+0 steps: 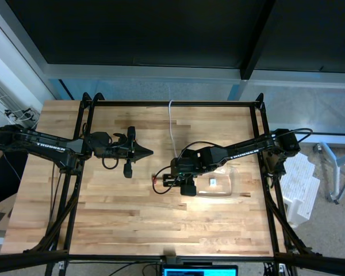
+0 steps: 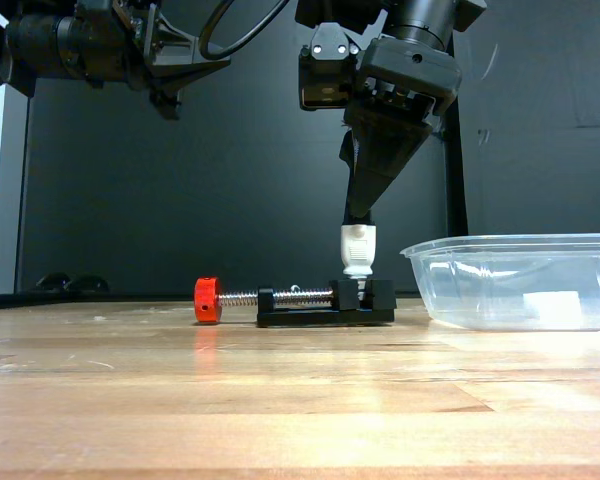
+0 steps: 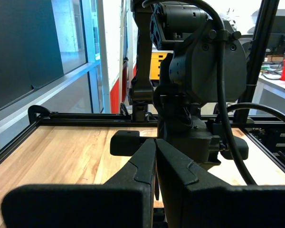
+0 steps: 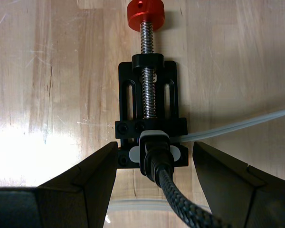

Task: Remove the power plug from the receptacle and place in the container

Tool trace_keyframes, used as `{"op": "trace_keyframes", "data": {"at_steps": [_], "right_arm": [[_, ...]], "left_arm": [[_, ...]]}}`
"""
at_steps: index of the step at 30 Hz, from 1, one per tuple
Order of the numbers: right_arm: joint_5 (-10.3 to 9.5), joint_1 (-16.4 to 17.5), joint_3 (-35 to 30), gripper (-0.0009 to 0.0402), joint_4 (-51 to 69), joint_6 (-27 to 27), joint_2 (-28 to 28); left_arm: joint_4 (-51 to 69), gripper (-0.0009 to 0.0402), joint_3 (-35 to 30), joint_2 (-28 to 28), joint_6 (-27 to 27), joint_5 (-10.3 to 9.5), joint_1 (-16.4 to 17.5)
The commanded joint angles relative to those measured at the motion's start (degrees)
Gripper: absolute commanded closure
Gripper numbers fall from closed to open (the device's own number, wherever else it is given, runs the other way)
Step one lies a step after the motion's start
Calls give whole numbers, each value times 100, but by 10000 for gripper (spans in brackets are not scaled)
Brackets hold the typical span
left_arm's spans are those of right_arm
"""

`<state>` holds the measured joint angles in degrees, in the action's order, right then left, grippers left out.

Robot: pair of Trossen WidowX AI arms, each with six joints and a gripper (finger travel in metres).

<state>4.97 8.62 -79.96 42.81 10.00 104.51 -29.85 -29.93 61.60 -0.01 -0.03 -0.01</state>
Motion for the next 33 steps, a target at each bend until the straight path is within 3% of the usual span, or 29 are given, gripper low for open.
{"op": "trace_keyframes", "data": {"at_steps": [1, 7, 18, 21, 31, 33], "right_arm": [[0, 0, 0, 174, -9, 2, -4], [9, 2, 0, 192, -4, 0, -2], [17, -2, 0, 278, 0, -13, -4], [153, 0, 0, 301, 0, 4, -4], [109, 0, 0, 390, -4, -7, -7], [98, 0, 0, 392, -7, -13, -7]], "left_arm": [[-4, 393, -2, 0, 0, 0, 2], [-2, 393, -2, 0, 0, 0, 2], [-2, 393, -2, 0, 0, 0, 0], [-2, 393, -2, 0, 0, 0, 2], [-2, 393, -2, 0, 0, 0, 0], [-2, 393, -2, 0, 0, 0, 2]]}}
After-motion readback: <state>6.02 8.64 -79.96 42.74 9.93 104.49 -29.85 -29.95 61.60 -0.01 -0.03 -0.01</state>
